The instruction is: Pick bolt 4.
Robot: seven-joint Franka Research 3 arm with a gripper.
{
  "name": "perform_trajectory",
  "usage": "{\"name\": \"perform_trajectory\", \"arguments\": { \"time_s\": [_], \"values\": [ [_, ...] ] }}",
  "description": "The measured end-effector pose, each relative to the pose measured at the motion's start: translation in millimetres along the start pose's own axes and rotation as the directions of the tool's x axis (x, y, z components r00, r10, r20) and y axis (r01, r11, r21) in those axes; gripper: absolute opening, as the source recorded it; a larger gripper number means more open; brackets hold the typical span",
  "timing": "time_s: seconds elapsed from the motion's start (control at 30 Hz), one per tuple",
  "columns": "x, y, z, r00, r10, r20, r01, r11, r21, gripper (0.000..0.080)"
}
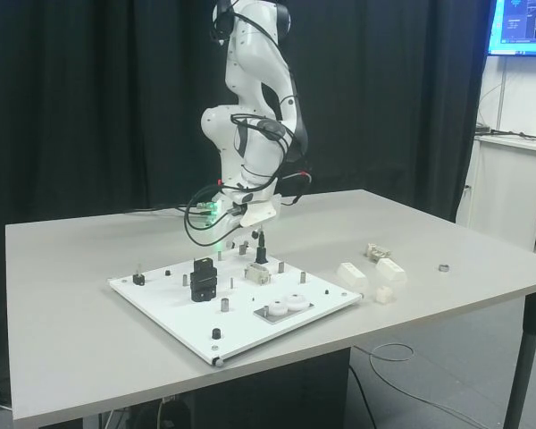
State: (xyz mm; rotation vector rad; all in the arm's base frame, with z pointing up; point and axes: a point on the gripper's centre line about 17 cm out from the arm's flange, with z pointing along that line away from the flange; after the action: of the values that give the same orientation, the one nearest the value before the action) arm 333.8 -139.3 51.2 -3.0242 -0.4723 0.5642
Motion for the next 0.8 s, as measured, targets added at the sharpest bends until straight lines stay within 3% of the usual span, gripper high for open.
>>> {"name": "perform_trajectory", "arguments": {
  "time_s": [0.07,0.1,0.8],
  "values": [
    [0.1,-0.5,-0.1,1.0,0.001,0.0,-0.001,1.0,0.001,0.0682],
    [0.2,-0.6,-0.2,1.0,0.001,0.0,-0.001,1.0,0.002,0.0775],
    [-4.0,4.4,-13.5,1.0,0.025,-0.003,-0.025,1.0,0.008,0.0799]
  ]
}}
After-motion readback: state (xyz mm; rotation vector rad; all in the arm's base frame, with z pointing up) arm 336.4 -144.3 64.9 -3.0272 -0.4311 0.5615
